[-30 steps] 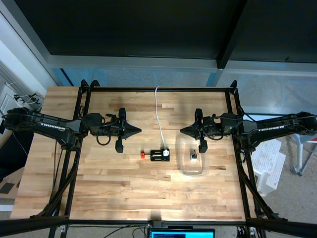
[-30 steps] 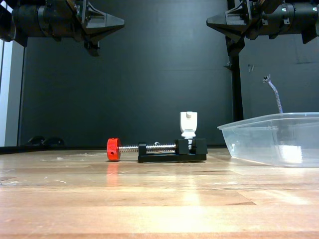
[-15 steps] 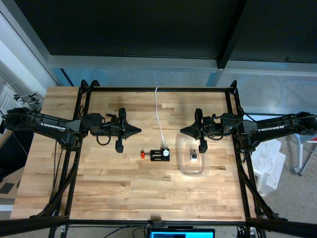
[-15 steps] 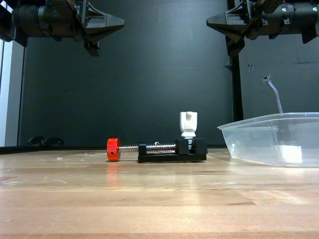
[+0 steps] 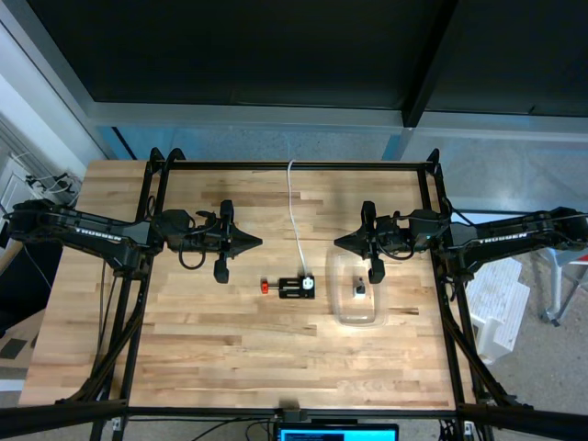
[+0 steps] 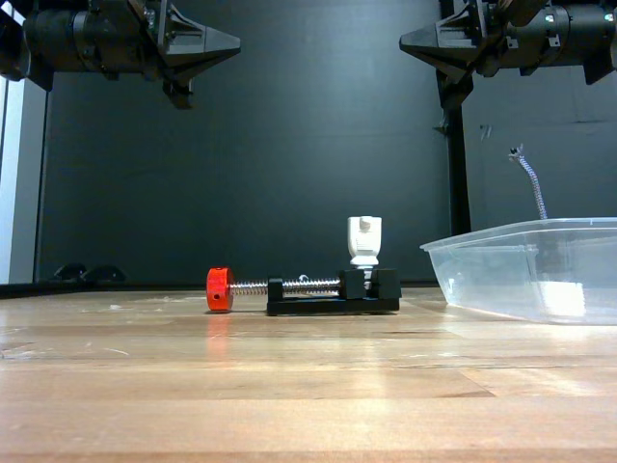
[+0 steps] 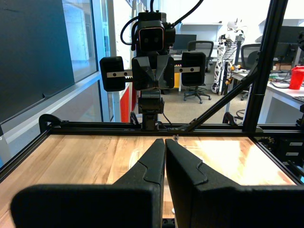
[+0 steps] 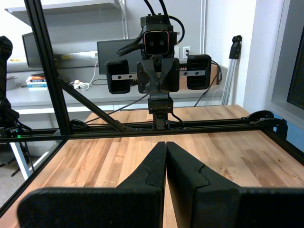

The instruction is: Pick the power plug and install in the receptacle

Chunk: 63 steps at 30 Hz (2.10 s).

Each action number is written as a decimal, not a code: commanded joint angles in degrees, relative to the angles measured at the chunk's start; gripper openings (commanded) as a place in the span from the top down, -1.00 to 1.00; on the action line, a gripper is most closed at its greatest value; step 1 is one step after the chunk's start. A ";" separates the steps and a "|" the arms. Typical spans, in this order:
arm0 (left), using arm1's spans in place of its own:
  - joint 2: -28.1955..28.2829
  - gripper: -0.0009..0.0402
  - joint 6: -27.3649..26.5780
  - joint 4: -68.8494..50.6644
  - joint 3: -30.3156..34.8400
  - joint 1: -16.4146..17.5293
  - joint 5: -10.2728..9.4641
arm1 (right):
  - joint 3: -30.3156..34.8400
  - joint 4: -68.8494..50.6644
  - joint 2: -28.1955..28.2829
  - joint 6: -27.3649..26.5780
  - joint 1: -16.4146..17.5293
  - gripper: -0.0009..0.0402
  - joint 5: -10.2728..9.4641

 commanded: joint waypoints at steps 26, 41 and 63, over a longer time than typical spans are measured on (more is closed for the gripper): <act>0.02 0.96 0.00 0.02 0.00 0.02 0.00 | 22.01 -58.62 -4.22 1.73 4.94 0.96 1.44; 0.02 0.96 0.00 0.00 0.00 0.00 0.00 | 25.14 -80.63 -2.75 4.37 7.58 0.96 1.03; 0.02 0.96 0.02 0.00 0.00 0.00 -0.02 | 25.09 -82.84 11.21 7.61 12.74 0.24 5.73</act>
